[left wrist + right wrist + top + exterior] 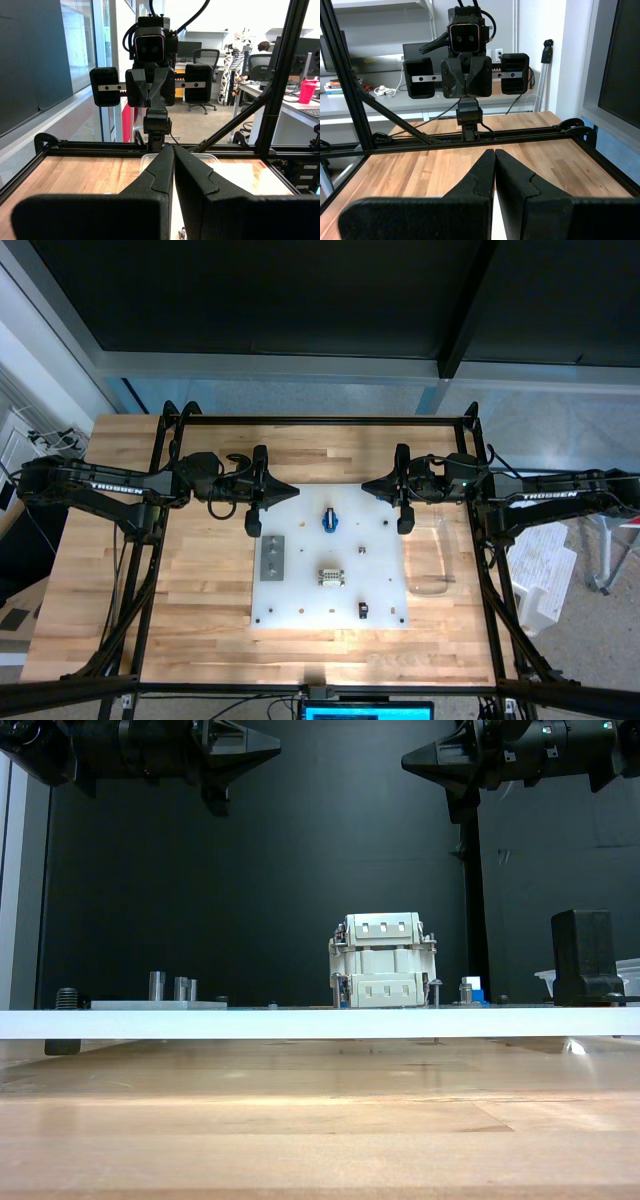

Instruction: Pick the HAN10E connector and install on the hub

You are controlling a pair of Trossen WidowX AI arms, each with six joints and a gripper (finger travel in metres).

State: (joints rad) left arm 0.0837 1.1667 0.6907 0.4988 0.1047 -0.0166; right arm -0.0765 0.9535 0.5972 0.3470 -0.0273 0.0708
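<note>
left gripper (294, 489): fingers pressed together, parked high
right gripper (365, 486): likewise pressed together, parked high
HAN10E connector (331, 577): centre of board (300, 612), apparently atop hub (385, 988)
tip: spread fingers first, descend straight, grip the long sides

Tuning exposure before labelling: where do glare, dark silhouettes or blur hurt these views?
High view: the white board glares bright under the shut left gripper and shut right gripper, both above its far edge. Low view: the near table is blurred, the HAN10E connector sharp, both grippers nearly lost against black. Left wrist view: bright background, fingers in silhouette.
</note>
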